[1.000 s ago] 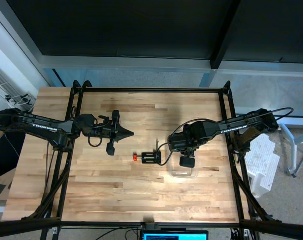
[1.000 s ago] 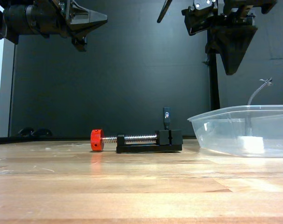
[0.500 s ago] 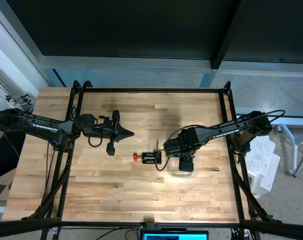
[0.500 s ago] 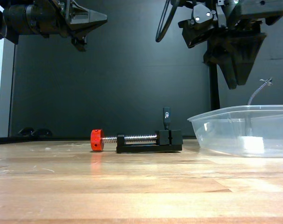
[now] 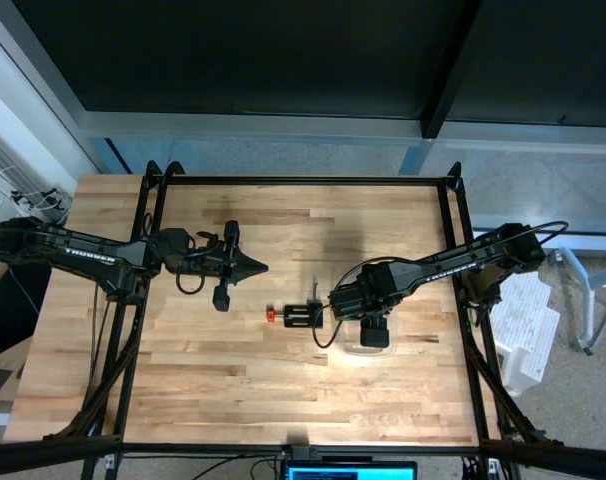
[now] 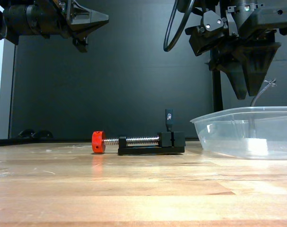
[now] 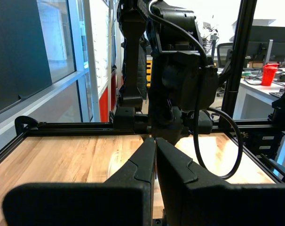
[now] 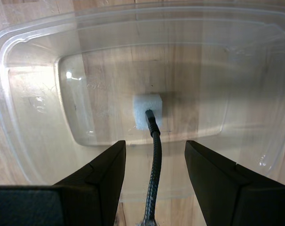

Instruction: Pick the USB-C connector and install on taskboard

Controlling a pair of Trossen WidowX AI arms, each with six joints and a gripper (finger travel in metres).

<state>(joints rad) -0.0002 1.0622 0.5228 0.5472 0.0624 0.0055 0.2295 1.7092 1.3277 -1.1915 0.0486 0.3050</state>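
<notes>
Right gripper (image 6: 246, 94): it hangs point-down over the clear tray (image 6: 214, 135), fingers spread wide and holding nothing. Against the low views from a second and half a second ago, its tip has come down in steps and now sits just above the tray's rim. It has also drifted toward 3 o'clock. From above, the arm has tucked in closer over the tray (image 5: 345, 348).

USB-C connector (image 8: 151, 117): I see it through the right wrist camera as a small dark plug on the end of a braided cable (image 8: 154, 165). It stands in a white foam square (image 8: 141, 106) on the tray floor, in line with the gap between the open fingers (image 8: 105, 174). It has not been grasped.

Taskboard (image 5: 301, 317): it rests on the tabletop (image 5: 233, 380) with its orange-red knob (image 6: 98, 142) at the 9 o'clock end. The tray lies just beside it at about 4 o'clock. Neither has moved since the earlier frames.

Left gripper (image 5: 258, 267): it is parked high, at roughly 10 o'clock from the taskboard and well apart from it. Its fingers are pressed together on nothing, as seen in the left wrist view (image 7: 155, 155). Its position is unchanged.
</notes>
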